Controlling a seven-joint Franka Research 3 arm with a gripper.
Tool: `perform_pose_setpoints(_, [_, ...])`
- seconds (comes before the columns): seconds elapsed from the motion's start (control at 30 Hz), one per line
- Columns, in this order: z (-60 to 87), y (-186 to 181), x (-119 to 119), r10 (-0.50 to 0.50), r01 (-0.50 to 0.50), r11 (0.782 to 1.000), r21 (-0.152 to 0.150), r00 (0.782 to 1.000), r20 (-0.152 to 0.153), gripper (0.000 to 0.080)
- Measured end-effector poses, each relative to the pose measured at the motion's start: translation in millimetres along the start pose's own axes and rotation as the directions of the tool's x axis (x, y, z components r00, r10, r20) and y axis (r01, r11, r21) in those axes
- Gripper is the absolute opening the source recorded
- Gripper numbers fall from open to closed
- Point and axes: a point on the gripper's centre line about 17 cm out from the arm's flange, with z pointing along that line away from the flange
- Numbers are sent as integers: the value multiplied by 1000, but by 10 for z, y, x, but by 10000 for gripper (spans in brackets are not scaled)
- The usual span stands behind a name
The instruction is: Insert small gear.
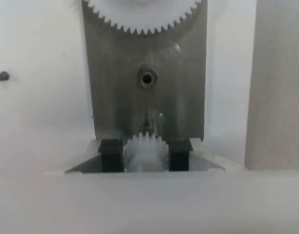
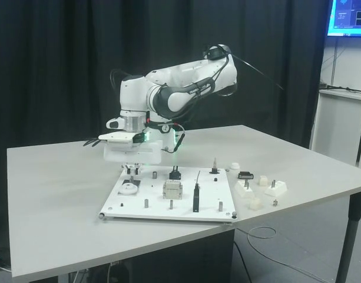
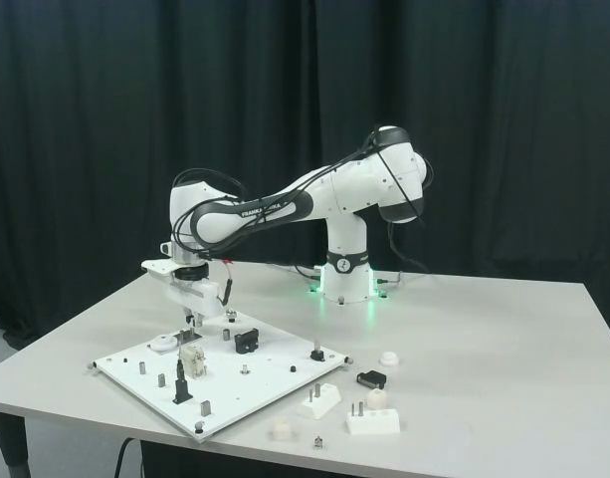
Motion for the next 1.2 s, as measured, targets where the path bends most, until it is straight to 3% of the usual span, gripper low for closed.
perform_pose_setpoints(1.2, [4, 5, 53, 10, -10, 1000, 6, 1000, -21, 195])
